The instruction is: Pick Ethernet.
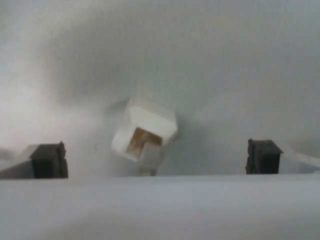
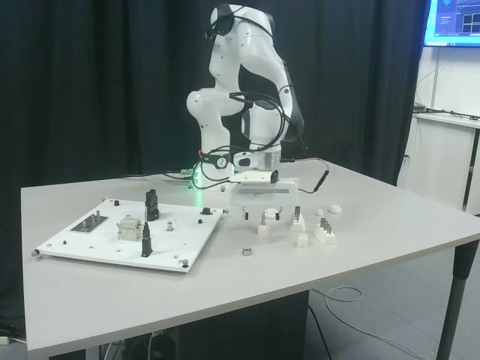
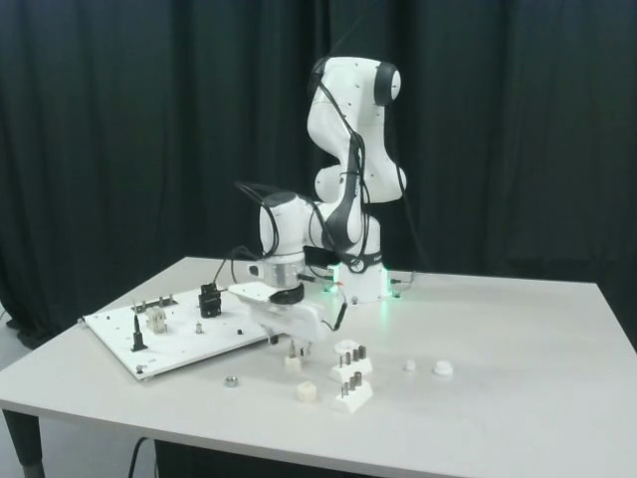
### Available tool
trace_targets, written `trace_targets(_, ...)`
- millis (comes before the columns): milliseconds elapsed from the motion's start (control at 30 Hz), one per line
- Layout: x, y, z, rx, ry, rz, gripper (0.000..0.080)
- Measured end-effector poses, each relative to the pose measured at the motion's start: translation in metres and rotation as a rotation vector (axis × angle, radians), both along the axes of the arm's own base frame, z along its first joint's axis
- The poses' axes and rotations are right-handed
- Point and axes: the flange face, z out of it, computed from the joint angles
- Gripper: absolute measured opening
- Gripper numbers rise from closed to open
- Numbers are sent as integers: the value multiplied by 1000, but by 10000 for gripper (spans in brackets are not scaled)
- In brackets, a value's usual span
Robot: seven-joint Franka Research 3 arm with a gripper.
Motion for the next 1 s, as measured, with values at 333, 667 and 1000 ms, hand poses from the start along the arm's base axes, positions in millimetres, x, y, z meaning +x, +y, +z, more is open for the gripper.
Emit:
trace_targets(333, -3, 5, -3, -2, 16, -285, 800)
trace_targets(667, -5, 2, -5, 7, -4, -420, 800)
trace_targets(1000, -12, 0, -10, 14, -24, -457, 664)
